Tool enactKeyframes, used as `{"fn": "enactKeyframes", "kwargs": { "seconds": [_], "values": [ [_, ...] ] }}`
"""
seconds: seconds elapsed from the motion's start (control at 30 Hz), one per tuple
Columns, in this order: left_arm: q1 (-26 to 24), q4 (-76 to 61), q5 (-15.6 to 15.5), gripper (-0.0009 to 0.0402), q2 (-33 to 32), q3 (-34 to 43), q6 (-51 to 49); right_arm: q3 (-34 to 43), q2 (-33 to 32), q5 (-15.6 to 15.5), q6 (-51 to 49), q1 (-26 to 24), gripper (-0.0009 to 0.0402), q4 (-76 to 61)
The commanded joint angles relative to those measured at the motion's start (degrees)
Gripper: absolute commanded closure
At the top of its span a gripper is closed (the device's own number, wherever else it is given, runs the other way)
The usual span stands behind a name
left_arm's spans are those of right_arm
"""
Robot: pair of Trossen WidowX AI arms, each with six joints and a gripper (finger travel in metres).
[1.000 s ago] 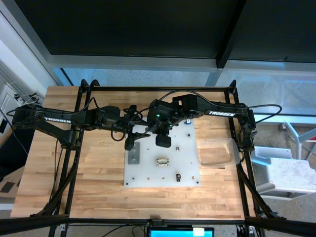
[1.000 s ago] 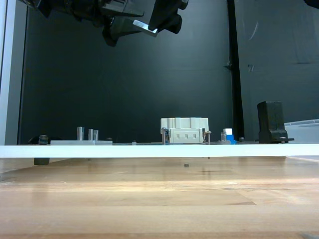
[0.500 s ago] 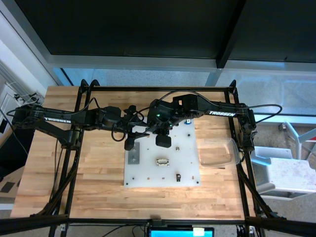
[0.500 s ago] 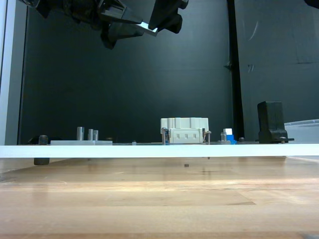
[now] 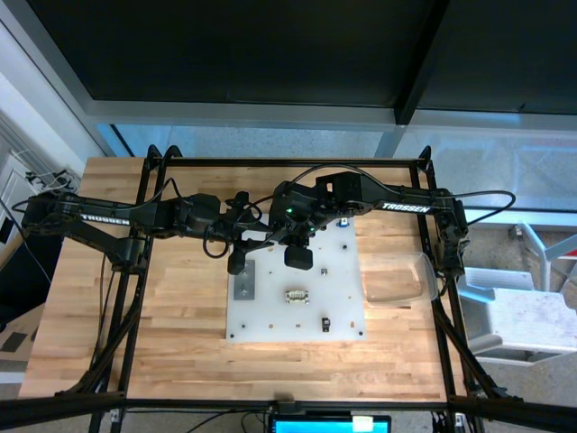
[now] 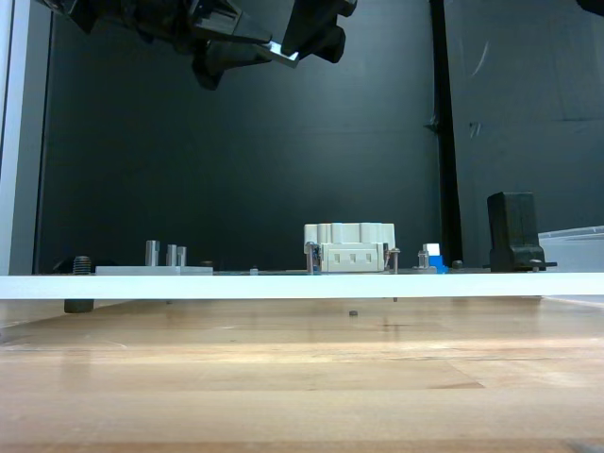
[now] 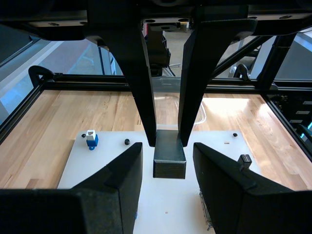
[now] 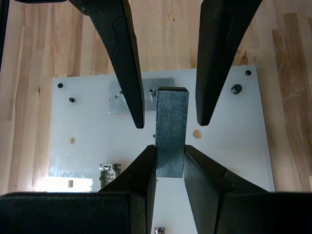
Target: Pick the 16mm bar and place in it's hole on the taskboard
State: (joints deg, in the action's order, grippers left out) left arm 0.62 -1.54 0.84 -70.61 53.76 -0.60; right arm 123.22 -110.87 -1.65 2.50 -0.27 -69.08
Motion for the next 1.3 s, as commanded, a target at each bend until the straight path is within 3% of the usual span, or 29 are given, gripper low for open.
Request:
{"fn": "enactKeyframes", "kwargs": {
  "seconds": [0.03, 0.33, 0.47, 0.63, 0.73, 0.9, 1.07, 1.3],
  "values": [
    [0.02, 0.04, 0.17, 0.0272, 0.00, 0.00, -0.07, 0.00, 0.02, 0.00, 0.02, 0.02, 0.0384, -0.02],
    [0.02, 0.07, 0.17, 0.0350, 0.00, 0.00, -0.09, 0.00, 0.02, 0.00, 0.09, 0.02, 0.0383, 0.02],
    [0.02, 0.15, 0.20, 0.0376, 0.00, 0.00, -0.07, 0.00, 0.09, -0.02, 0.28, 0.02, 0.0364, 0.04],
    [0.02, 0.24, 0.17, 0.0386, 0.00, 0.00, -0.07, 0.00, 0.20, -0.44, 0.04, 0.02, 0.0298, 0.24],
    [0.02, 0.66, 0.20, 0.0384, 0.00, 0.00, -0.07, -0.02, 0.61, -3.19, -0.31, 0.04, 0.0243, -1.07],
    [0.02, 0.76, 0.20, 0.0378, 0.00, 0.00, -0.02, -1.38, 2.80, -1.79, -0.20, 0.07, 0.0169, -2.97],
    [0.04, 2.34, 0.15, 0.0379, 0.00, 0.00, 0.04, -7.82, 8.09, 0.42, 0.07, 0.17, 0.0143, 2.38],
    [0.07, 3.06, -0.50, 0.0379, 0.02, 0.00, 0.02, -26.67, 20.57, 4.20, 0.52, 0.33, 0.0155, 23.54]
  ]
}}
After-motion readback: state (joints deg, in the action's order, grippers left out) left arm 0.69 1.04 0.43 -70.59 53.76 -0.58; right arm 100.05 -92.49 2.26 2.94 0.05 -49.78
